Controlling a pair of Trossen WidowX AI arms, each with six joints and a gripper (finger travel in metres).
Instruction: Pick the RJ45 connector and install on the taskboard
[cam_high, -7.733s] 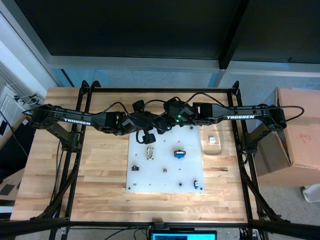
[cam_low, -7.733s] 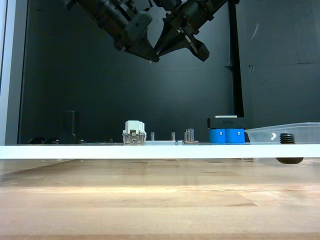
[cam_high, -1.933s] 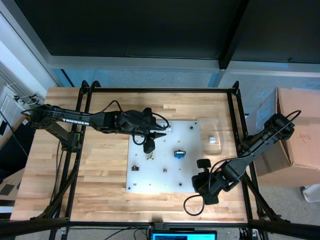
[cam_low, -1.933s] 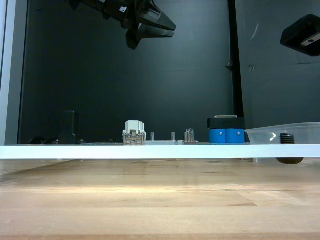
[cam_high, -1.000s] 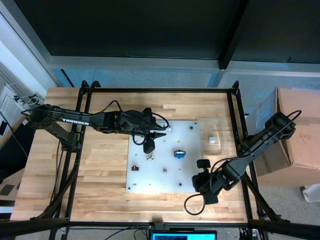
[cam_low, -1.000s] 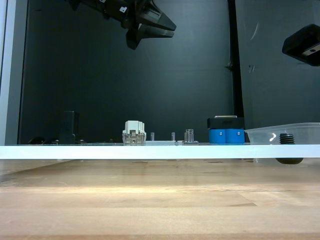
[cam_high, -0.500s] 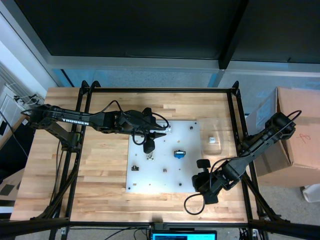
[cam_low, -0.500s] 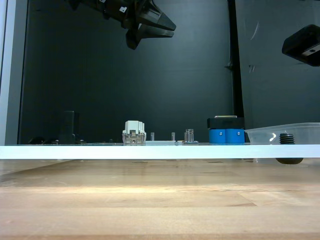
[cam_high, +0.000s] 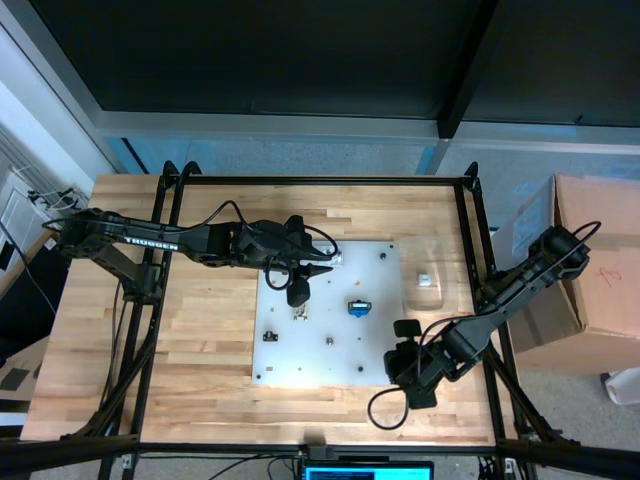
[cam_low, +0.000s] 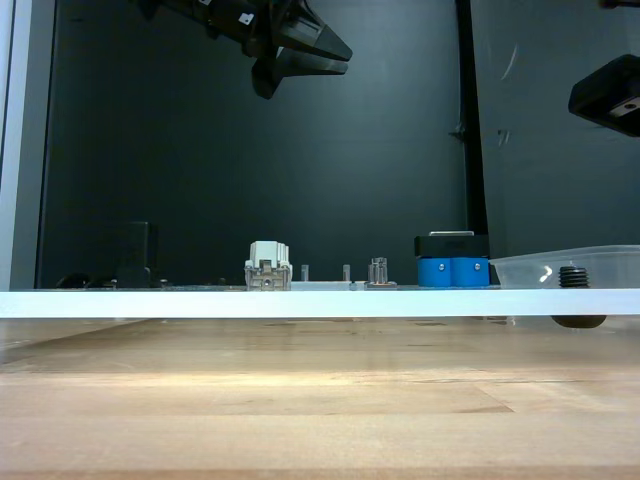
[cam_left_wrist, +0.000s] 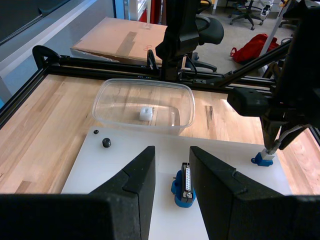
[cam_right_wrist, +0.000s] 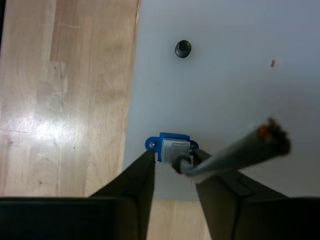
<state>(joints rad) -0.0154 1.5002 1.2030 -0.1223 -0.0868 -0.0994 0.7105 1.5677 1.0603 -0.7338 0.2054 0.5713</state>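
At the near right corner of the taskboard, the RJ45 connector is pinched by the right gripper and stands in its blue seat; how deep cannot be told. Its cable stub is bent aside over one finger, presumably so the push can go straight down. The board's edge lies just beside the seat, and bare board is seen beyond. Farther off, the left gripper, slightly spread and empty, is held high, well clear.
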